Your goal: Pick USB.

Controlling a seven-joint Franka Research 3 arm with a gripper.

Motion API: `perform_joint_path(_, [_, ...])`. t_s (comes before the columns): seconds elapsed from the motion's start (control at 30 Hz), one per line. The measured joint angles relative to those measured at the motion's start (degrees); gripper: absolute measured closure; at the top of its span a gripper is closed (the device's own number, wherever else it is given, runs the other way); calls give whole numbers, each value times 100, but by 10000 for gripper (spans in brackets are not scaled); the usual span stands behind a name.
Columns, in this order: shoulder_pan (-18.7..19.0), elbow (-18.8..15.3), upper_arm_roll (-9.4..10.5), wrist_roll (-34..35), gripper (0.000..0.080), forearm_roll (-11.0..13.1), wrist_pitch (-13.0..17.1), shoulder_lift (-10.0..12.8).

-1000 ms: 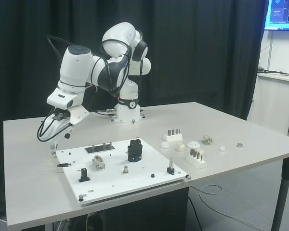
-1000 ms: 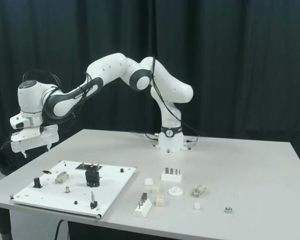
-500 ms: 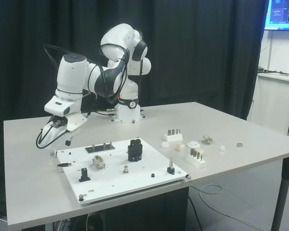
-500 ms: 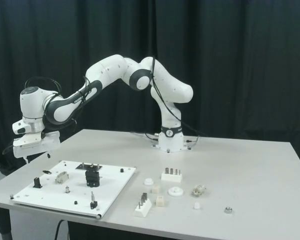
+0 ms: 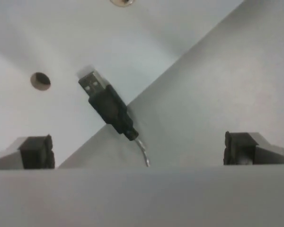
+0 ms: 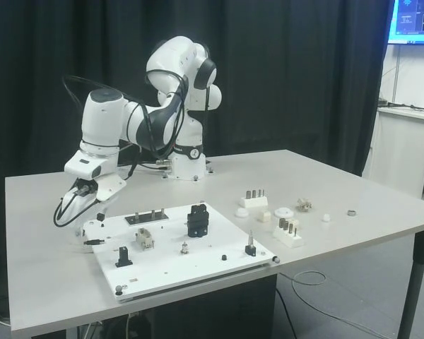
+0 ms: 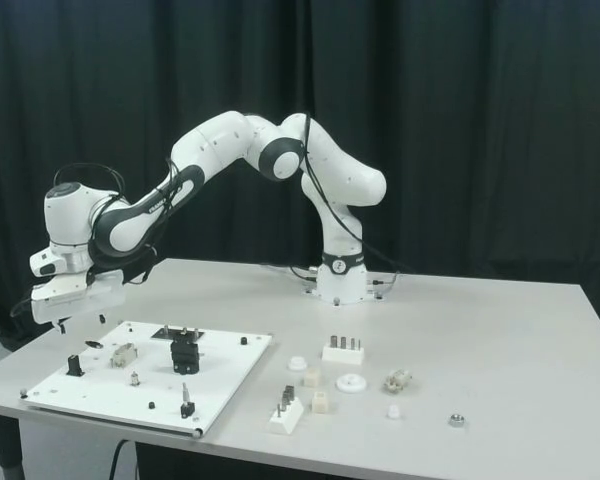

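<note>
My claw [image 5: 137, 149] hangs above the USB [image 5: 105, 105], fingers [image 5: 37, 151] spread apart, nothing between them. USB plug is black, lies across the edge of the white board [image 5: 47, 42], metal end on the board, thin cable trailing off onto the grey surface [image 5: 227, 80]. In the first room view the claw [image 6: 90, 205] sits over the board's [image 6: 177, 254] far left edge, USB [image 6: 92, 242] just below. Round hole [image 5: 40, 80] near the plug.

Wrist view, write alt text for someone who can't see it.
A black USB plug lies across the edge of a white board, apart from both fingers, which are spread wide on either side. Its thin cable trails onto the grey table.
</note>
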Motion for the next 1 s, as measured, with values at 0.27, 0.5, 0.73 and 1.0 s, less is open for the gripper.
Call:
perform_joint_path(0.27, [0,-136,0,0,3,89,94,-11])
perform_joint_path(0.5, [0,-302,-4,2,3,197,224,-19])
perform_joint_path(0.73, [7,-623,-5,10,3,383,653,-89])
perform_joint_path(1.0, [70,-1121,-4,10,3,440,1065,-292])
